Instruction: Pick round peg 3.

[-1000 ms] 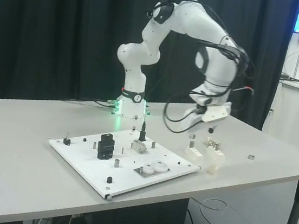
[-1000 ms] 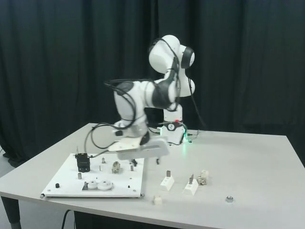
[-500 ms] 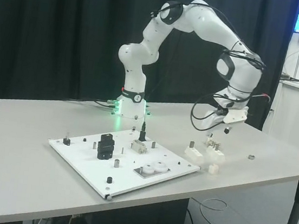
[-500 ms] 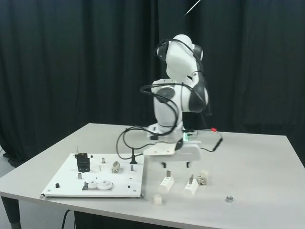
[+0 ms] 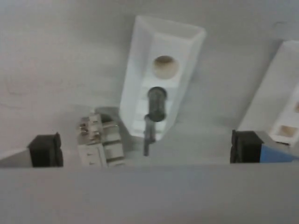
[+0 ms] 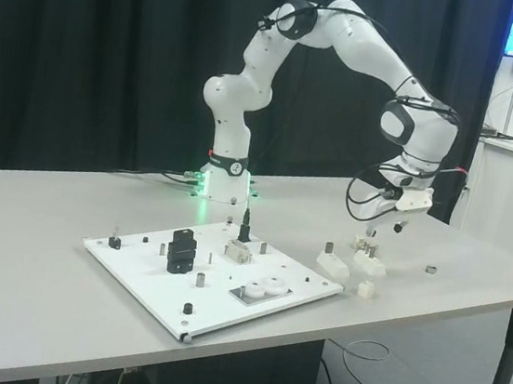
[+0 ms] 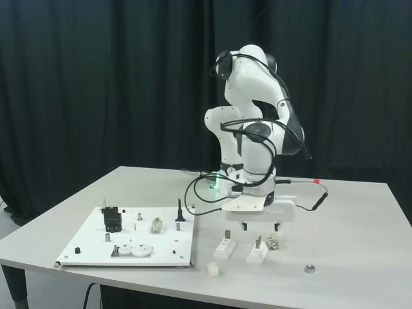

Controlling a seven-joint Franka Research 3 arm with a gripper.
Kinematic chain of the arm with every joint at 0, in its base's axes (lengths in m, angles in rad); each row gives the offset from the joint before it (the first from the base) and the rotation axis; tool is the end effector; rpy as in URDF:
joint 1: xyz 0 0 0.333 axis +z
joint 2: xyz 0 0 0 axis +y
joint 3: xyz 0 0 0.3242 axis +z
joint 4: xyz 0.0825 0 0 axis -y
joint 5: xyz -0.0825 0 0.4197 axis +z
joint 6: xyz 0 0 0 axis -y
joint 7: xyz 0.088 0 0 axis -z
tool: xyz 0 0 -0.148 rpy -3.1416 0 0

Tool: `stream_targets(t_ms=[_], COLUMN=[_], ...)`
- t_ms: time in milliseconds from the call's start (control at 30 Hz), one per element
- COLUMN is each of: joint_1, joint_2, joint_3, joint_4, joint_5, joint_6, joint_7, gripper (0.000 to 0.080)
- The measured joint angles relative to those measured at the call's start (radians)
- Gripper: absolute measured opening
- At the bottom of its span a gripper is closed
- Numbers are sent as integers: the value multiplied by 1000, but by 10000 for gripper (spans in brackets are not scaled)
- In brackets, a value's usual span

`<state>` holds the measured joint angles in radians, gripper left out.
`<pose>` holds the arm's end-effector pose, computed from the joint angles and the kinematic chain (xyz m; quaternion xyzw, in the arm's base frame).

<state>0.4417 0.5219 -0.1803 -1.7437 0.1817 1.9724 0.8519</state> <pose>0.6236 0.1900 0.2052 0.9338 -0.3276 -0.1358 0.0471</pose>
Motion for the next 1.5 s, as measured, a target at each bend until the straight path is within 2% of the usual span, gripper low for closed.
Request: stream_targets(t_ms=[133, 500, 933, 1500], joint_1=[3, 8, 8, 12], joint_2=[-23, -63, -65, -65], joint_3=[14, 8, 2, 18], joint_4=[-45, -131, -193, -259], joint_5=[-11, -23, -23, -19], joint_6=[52, 169, 254, 361], joint_7=[3, 36, 49, 55], gripper=[800, 800, 800, 800])
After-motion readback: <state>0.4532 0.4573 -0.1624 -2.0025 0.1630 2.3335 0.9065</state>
